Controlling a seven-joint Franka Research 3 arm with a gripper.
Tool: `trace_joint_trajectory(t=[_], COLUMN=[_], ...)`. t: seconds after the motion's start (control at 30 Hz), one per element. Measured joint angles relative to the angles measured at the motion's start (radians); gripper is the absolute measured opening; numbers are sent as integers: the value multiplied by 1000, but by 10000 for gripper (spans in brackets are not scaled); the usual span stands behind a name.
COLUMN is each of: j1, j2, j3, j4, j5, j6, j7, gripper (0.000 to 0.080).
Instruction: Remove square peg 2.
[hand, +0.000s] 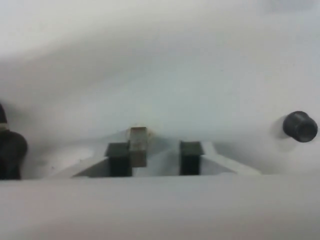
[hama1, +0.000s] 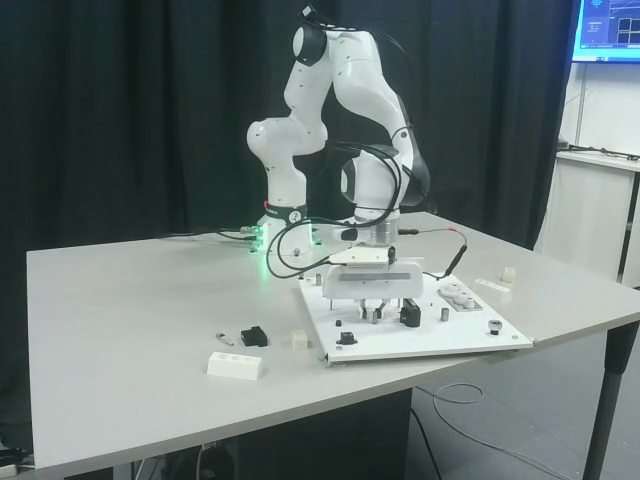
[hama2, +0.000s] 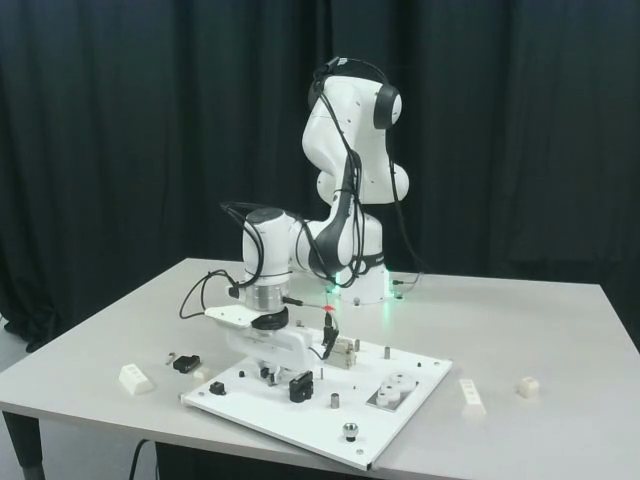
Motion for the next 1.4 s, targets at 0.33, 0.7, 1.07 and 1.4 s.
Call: trace_joint_trajectory(t=[0.33, 0.7, 1.07, 1.4], j1=[0, -2, -3, -3], j2=[1, 1, -9, -28], j3=[7, 7, 2, -8], j4=[4, 6, 13, 28], j5=[22, 28, 28, 28], j6=[0, -1, -28, -79], j7=[-17, -67, -67, -63], gripper=[66, 66, 66, 65])
